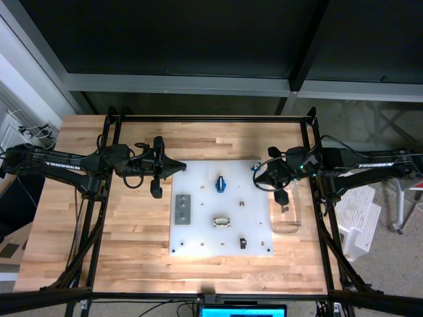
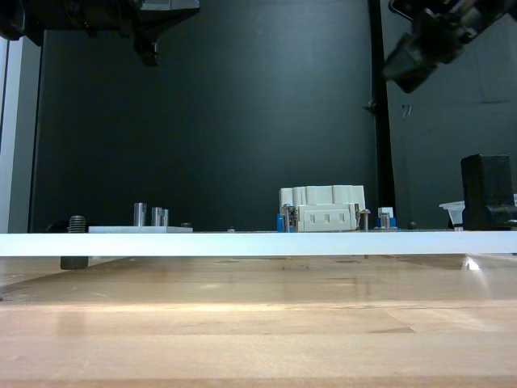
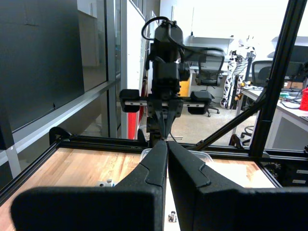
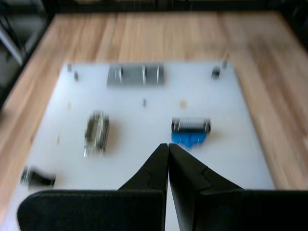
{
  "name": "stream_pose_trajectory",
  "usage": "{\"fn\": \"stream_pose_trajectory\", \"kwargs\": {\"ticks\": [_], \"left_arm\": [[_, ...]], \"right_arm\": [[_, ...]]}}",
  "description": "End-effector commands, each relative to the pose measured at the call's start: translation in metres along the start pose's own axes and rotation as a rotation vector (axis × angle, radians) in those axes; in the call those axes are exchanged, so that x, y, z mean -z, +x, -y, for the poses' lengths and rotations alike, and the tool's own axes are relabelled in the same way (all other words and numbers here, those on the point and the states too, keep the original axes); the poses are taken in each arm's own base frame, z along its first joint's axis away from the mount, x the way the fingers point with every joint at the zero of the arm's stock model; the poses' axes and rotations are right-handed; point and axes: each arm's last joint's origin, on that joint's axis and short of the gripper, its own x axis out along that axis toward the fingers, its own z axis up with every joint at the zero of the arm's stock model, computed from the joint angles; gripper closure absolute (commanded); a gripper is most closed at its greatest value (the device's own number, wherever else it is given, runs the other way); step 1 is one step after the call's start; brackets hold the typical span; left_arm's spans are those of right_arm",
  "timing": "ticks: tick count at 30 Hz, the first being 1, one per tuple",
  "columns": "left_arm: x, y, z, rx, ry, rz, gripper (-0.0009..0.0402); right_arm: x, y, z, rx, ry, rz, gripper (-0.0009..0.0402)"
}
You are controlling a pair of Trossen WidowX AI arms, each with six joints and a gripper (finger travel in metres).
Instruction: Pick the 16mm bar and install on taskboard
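My left gripper [image 1: 181,167] hovers over the white task board's [image 1: 198,246] far left edge, fingers shut on nothing [image 3: 167,142]. Over the board's far right corner my right gripper [image 1: 257,170] is high up and shut and empty too [image 4: 168,146]. Both hang well above the board in the low view, the left gripper [image 2: 149,50] and the right gripper [image 2: 402,71]. A grey block [image 1: 182,210] with short upright pegs [image 2: 139,214] sits on the board's left half. A small dark piece [image 1: 285,209] lies in a clear tray [image 1: 294,226] right of the board; I cannot tell if it is the 16mm bar.
On the board are a blue connector [image 1: 220,183], a beige multi-pin connector [image 1: 222,222] and a small black part [image 1: 243,243]. A black frame [image 1: 310,132] rings the wooden table [image 1: 132,244]. A black block [image 2: 487,192] stands at the board's right in the low view.
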Motion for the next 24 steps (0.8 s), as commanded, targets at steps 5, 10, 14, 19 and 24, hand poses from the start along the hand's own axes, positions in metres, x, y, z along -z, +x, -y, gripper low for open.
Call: {"fn": "stream_pose_trajectory", "kwargs": {"ticks": [5,10,14,19,24], "left_arm": [[0.000,0.000,0.000,0.000,0.000,0.000,0.0393],[0.000,0.000,0.000,0.000,0.000,0.000,0.0393],[0.000,0.000,0.000,0.000,0.000,0.000,0.0393],[0.000,0.000,0.000,0.000,0.000,0.000,0.0393],[0.000,0.000,0.000,0.000,0.000,0.000,0.0393]], "right_arm": [[0.012,-0.011,-0.014,-0.003,0.008,-0.222,0.0393],[0.023,-0.015,-0.021,-0.017,0.006,-0.351,0.0393],[0.032,-0.016,-0.025,-0.020,-0.007,-0.456,0.0393],[0.040,-0.015,-0.030,-0.015,-0.021,-0.566,0.0393],[0.047,-0.014,-0.032,0.005,-0.021,-0.676,0.0393]]}}
